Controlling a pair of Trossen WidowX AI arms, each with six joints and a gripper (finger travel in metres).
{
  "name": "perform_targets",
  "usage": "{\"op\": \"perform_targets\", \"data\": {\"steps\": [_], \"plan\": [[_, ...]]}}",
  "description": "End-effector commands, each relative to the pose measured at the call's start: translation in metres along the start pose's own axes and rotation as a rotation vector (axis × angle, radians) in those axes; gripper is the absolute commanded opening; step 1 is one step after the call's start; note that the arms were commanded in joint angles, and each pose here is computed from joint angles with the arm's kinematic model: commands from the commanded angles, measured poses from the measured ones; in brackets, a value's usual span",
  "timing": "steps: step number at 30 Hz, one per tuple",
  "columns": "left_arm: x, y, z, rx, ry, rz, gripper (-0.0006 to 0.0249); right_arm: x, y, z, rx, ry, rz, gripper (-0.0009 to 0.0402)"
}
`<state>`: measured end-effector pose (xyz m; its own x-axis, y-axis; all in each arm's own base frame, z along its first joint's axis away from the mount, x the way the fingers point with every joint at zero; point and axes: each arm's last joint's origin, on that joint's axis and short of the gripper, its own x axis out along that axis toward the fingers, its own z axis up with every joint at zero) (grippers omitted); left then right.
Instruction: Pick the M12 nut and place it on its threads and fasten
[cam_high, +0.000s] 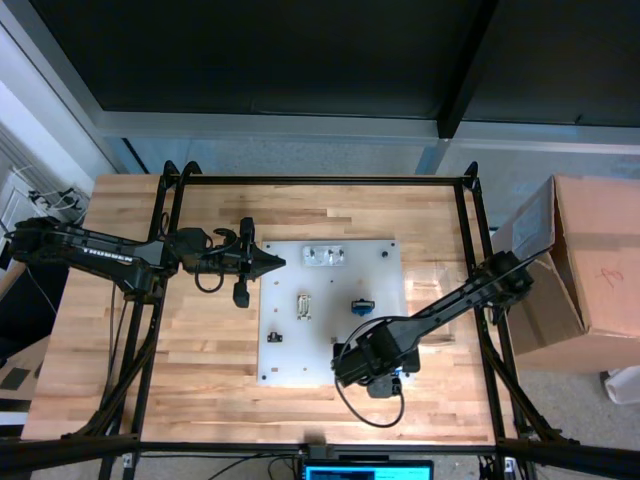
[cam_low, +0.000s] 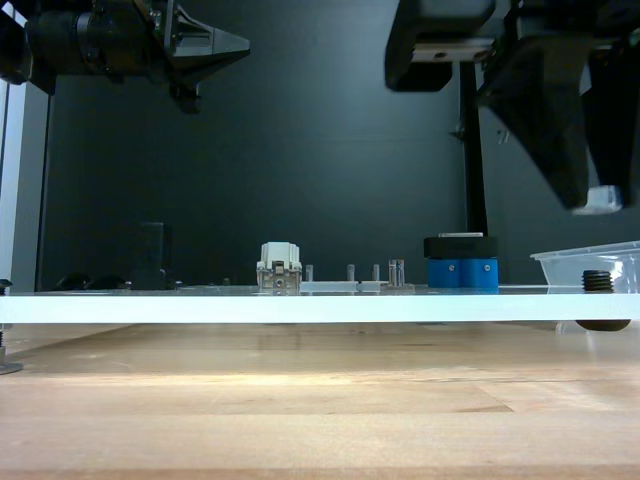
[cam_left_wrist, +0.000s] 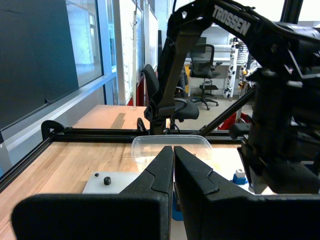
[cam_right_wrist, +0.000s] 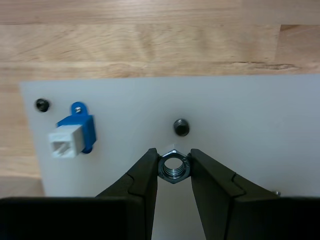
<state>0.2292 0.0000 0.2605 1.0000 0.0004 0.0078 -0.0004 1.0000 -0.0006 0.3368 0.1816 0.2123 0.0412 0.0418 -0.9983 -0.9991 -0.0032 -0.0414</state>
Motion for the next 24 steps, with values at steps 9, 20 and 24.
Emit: {"op": "perform_targets", "data": {"steps": [9, 20, 24], "plan": [[0.000, 0.000, 0.000, 0.000, 0.000, 0.000, 0.0000, 0.015, -0.008, 0.005, -0.002, 0.001, 0.001, 0.0025], [0.000, 0.000, 0.000, 0.000, 0.000, 0.000, 0.0000, 0.021, -0.005, 0.006, -0.008, 0.003, 0.003, 0.0025], [0.000, 0.000, 0.000, 0.000, 0.000, 0.000, 0.0000, 0.022, -0.005, 0.006, -0.006, 0.001, -0.002, 0.0025]]}}
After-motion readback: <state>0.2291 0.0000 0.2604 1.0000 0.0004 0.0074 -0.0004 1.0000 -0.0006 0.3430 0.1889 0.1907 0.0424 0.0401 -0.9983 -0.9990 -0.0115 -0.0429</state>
